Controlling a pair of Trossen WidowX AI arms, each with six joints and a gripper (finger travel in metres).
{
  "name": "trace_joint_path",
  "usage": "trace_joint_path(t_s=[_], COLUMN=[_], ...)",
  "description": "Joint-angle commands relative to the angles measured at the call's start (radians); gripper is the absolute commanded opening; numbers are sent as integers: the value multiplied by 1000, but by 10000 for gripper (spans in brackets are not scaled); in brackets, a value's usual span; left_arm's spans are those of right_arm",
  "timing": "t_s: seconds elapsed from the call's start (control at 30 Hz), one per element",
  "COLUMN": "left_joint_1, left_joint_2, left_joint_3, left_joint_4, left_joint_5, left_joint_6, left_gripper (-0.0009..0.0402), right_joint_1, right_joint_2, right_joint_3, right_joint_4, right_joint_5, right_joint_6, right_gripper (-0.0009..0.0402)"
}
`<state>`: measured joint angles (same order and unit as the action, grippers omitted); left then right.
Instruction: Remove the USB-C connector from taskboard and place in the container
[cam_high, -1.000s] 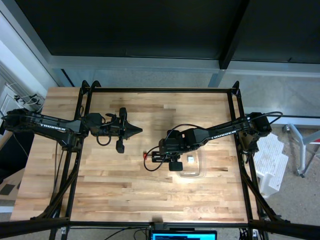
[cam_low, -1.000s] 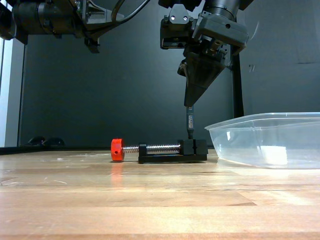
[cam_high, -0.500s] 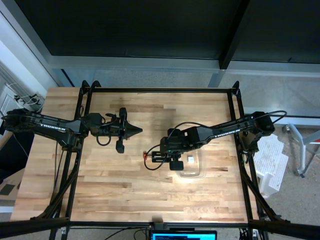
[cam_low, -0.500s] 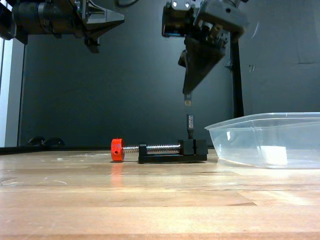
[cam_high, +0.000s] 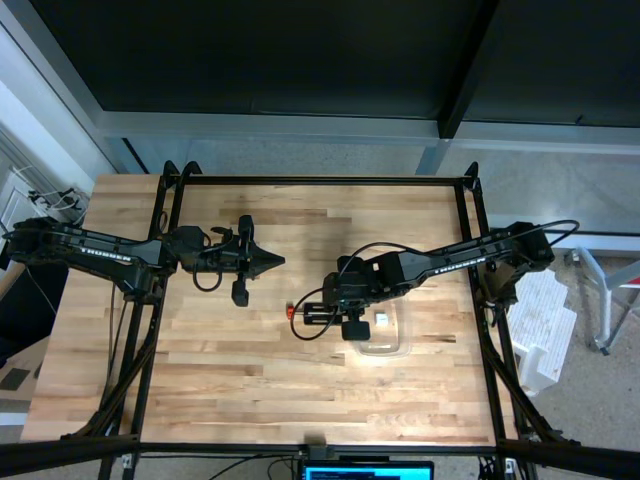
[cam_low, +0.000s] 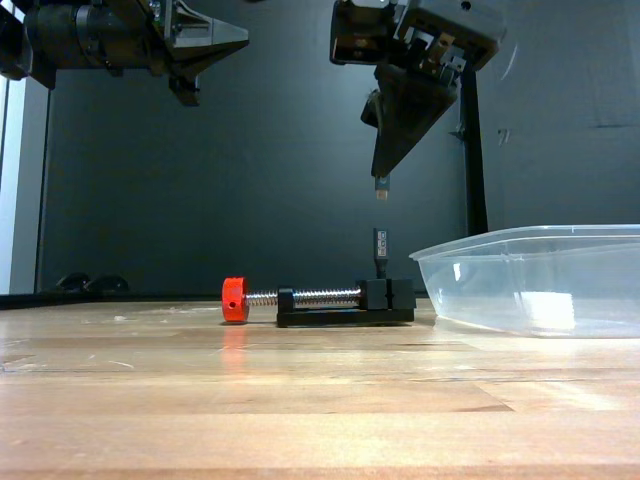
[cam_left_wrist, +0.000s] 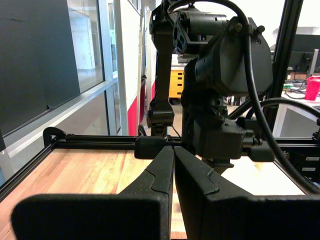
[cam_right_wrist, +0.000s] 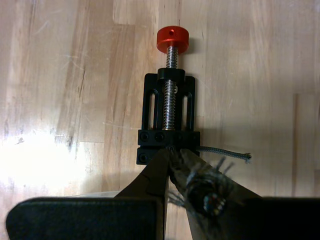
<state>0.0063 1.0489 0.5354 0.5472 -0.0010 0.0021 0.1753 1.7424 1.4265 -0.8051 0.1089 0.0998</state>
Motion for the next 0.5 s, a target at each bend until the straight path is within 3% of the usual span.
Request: trace_joint_path(t_s=[0.03,0.5], left_joint_1=[0,0], left_joint_2=[0,0], left_joint_3=[0,0], left_joint_4=[0,0], left_joint_5=[0,0], left_joint_6=[0,0], left_gripper=[0,0], right_joint_1=[2,6], right_joint_2=[-26,-189], right_joint_3=[-7,-191], right_joint_4=[-13,-11], right_joint_5=[0,4], right_joint_6=[0,-1], right_gripper=[0,0])
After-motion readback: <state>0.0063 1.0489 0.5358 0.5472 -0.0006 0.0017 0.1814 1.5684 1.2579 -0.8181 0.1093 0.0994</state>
